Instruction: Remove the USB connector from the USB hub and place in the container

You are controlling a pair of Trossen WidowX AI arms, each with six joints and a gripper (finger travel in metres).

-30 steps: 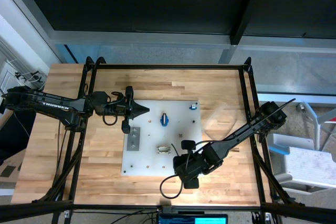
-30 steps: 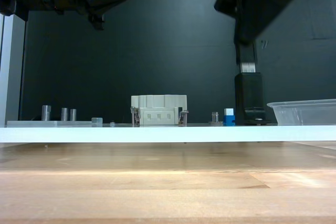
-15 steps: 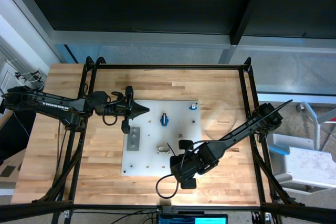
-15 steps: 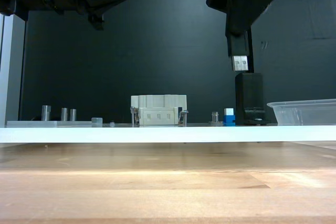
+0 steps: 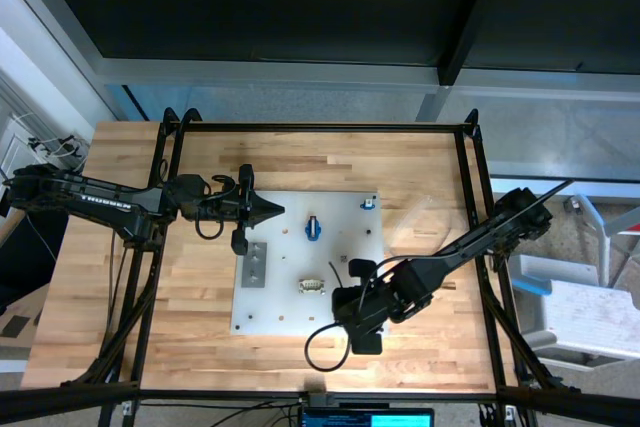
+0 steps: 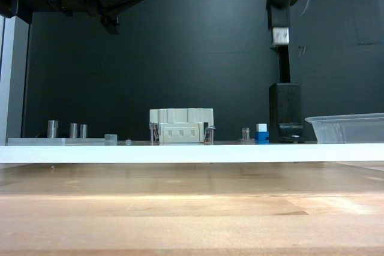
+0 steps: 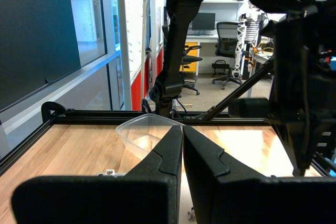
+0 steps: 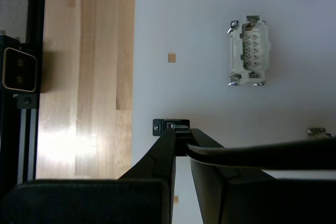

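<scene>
My right gripper (image 8: pixel 180 139) is pinched onto the USB connector (image 6: pixel 280 35). My fingers are closed down to the width of the plug body, with its thin black tail arcing out sideways past one of them. In the low view the plug's bright metal end hangs free, well above the USB hub (image 6: pixel 284 112), so I judge the pulling-out done and the carry to be the step in hand.

From my wrist camera the hub (image 8: pixel 167 126) sits almost straight below my fingertips on the white board (image 5: pixel 270 312). The container (image 6: pixel 345 126) stands off the board on the hub's far side from the silver-beige connector (image 6: pixel 181 125), near the hub but apart from it.

To do this well I want to hold my height first and travel level, since dropping early would risk knocking the hub or the tub's rim. I would keep the squeeze as it is, because the plug is small and could twist out if I loosen it mid-move. The tail is what I'd watch most, as it could catch the rim. I would stop over the middle of the tub rather than its edge, lower the plug inside the wall, and only then spread my fingers wide so that nothing clings.

My left gripper (image 5: pixel 265 209) hangs high over the board's far-left corner — fingers pressed together, holding nothing.
</scene>
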